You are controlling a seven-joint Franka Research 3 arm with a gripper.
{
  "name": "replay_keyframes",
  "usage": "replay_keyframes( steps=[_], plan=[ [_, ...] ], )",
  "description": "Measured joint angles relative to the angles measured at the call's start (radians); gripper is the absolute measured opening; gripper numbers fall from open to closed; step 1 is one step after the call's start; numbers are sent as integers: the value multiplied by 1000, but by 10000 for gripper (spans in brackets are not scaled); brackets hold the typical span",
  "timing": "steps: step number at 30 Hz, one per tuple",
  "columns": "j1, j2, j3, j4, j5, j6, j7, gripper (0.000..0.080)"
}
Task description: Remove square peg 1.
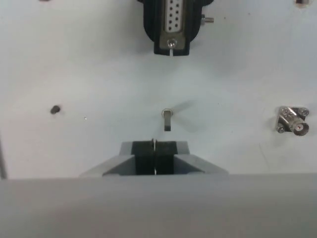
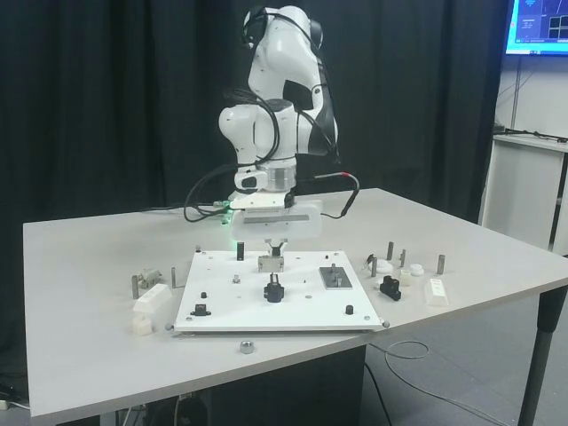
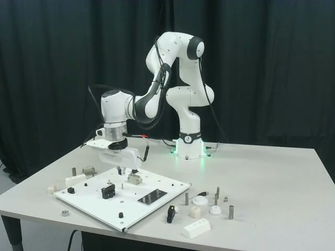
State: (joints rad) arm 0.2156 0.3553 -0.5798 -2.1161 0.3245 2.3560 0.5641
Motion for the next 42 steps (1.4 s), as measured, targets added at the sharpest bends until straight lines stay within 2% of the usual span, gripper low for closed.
replay_keyframes(
  steps=[13,14,21,22,23,24,28,29,42],
  plan=[
    [0,-3,-4,28,-3,-38,0,1],
    [0,-3,-4,29,-4,-40,0,74],
    [2,-3,-4,45,-4,-49,16,74],
    [3,-3,-4,48,-4,-50,19,369],
    [4,-3,-4,51,-4,-52,23,369],
    [4,-3,-4,54,-4,-54,25,675],
    [5,-3,-4,64,-5,-62,28,675],
    [5,-3,-4,67,-6,-64,29,773],
    [5,-3,-4,80,-43,-73,42,798]
  ],
)
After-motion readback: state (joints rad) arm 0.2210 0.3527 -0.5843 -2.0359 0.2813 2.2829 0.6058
